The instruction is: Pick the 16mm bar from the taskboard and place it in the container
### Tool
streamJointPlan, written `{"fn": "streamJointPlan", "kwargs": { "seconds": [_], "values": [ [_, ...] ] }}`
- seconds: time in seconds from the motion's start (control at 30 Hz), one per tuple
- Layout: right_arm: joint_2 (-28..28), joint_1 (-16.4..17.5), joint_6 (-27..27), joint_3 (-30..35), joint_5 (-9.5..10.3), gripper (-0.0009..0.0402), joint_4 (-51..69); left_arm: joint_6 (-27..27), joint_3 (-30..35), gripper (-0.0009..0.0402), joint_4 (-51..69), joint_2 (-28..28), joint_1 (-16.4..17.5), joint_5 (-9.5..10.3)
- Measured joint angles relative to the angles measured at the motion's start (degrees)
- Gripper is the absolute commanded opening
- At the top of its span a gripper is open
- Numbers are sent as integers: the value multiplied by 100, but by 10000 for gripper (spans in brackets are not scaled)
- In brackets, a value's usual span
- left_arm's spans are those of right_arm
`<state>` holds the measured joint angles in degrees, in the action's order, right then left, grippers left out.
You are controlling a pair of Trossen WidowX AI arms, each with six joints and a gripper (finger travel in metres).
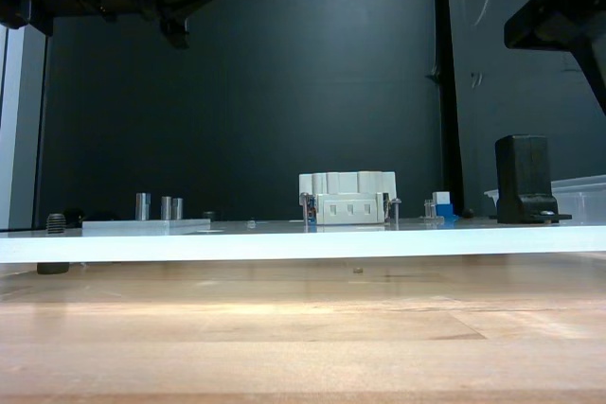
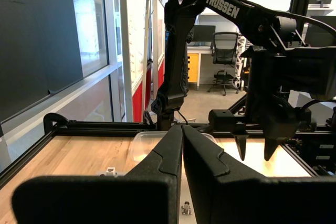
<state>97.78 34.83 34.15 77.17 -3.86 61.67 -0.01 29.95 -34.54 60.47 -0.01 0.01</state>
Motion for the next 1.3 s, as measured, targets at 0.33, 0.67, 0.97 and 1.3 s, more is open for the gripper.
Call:
{"fn": "streamJointPlan", "kwargs": {
  "seconds": [0.33, 0.67, 0.97, 1.3],
  "values": [
    [136, 4, -37, -111, -107, 246, -162, 0, 0, 0, 2, 0, 0, 0],
    [138, 20, -35, -431, -107, 247, -568, 0, -2, 0, 2, 2, 0, 0],
    [308, 44, -48, -444, -109, 246, -638, 0, 0, 0, 2, 2, 0, 2],
    [417, 66, -61, -459, -109, 246, -737, 0, 0, 0, 2, 0, 0, 0]
  ]
}}
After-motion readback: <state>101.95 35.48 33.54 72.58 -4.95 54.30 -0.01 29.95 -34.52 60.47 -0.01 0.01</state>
